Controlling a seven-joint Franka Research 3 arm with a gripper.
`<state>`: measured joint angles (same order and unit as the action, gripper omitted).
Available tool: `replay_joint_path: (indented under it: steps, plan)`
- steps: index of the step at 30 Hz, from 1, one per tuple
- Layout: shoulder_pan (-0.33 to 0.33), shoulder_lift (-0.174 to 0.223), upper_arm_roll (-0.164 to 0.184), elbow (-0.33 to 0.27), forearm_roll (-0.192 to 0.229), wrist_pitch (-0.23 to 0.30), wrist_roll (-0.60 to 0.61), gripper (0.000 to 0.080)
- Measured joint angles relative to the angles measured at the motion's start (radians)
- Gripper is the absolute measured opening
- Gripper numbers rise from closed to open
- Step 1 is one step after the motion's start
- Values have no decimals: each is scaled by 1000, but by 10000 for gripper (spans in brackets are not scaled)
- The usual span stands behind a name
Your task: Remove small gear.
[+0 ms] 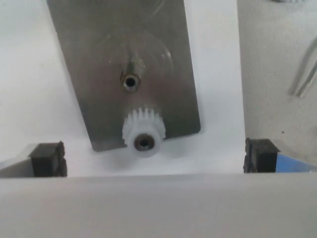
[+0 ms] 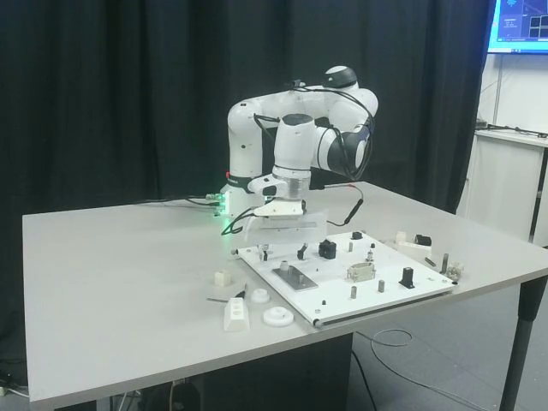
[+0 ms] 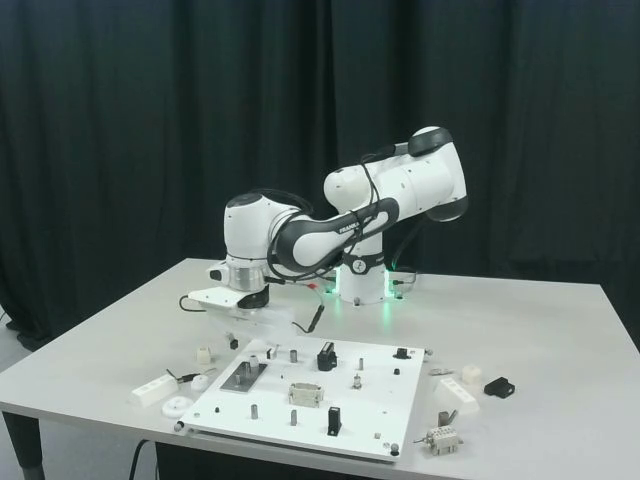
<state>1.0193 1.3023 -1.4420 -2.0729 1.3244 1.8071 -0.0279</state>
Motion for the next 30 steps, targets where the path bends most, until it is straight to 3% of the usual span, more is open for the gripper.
replay_joint_path:
  steps: [30]
  plan:
    - [34,0,22,-41,39,70,0,800]
